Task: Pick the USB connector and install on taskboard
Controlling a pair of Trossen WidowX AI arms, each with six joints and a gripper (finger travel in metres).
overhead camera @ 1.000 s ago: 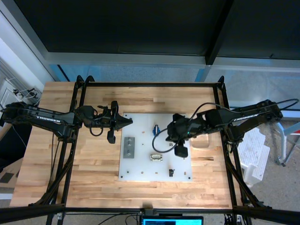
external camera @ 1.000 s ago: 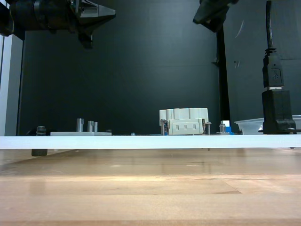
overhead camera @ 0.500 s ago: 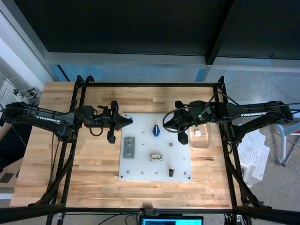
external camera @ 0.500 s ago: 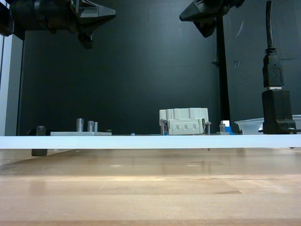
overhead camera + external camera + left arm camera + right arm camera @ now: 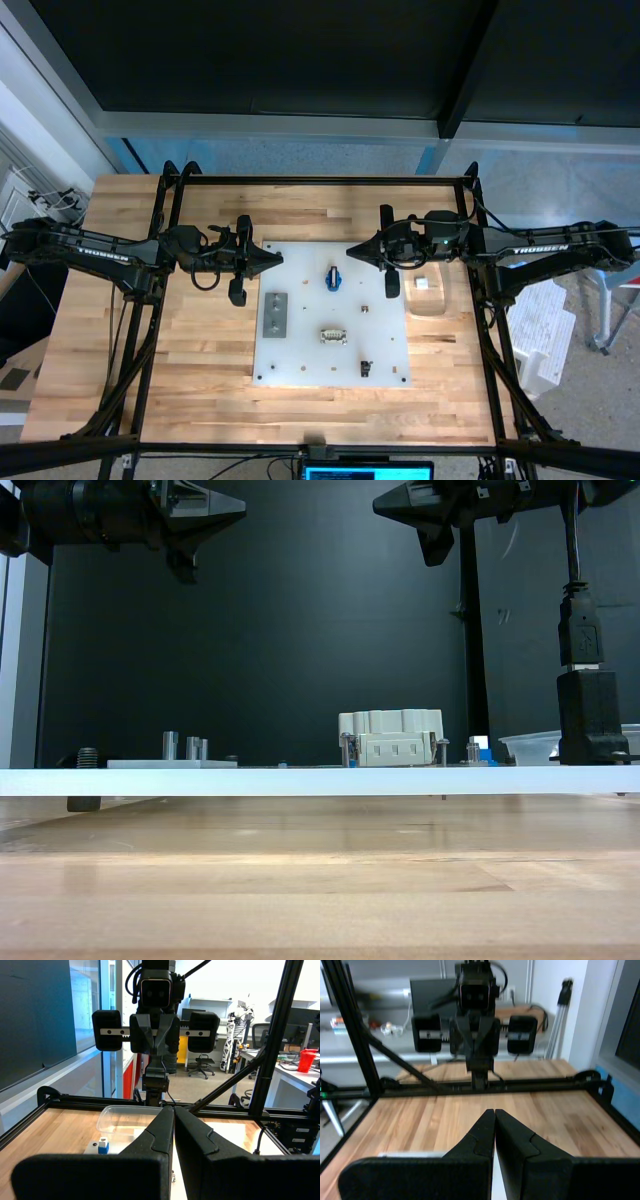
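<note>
In the high view the USB connector (image 5: 366, 368) stood at the lower right of the taskboard (image 5: 300, 350), well apart from the right gripper (image 5: 352, 252) over the board's upper right, which looked slightly nearer it than the left gripper (image 5: 277, 258) at the board's left edge. In the low view, at the frame's right, its long axis ran upright, seated in a black socket (image 5: 592, 725). In the wrist views both grippers' fingers were pressed together, holding nothing.

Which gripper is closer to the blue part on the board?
Right. The right gripper hovers close behind the blue part, slightly rightward; the left gripper hovers farther off, over the far left corner of the taskboard.
</note>
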